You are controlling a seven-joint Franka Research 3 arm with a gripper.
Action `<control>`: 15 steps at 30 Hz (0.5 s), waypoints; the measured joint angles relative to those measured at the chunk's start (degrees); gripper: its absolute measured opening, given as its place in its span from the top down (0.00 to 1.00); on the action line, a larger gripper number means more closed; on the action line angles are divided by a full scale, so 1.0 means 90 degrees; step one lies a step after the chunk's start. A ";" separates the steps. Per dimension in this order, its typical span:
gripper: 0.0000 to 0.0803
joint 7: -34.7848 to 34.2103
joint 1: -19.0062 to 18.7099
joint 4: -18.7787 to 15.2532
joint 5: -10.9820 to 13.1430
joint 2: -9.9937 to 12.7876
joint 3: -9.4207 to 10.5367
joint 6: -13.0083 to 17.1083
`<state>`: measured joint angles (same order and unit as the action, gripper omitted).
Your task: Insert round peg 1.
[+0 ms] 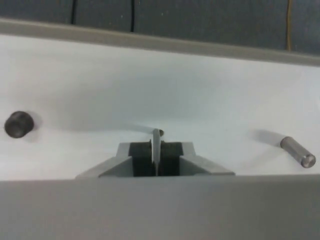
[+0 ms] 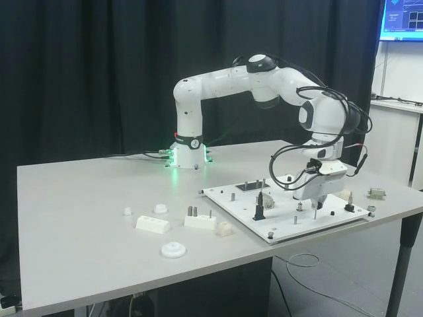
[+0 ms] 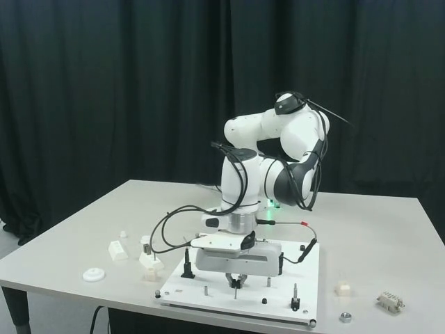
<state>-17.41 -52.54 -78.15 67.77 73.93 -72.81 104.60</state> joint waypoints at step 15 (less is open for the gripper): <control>0.96 0.0000 0.0010 0.0009 -0.0108 0.0000 0.0024 0.0035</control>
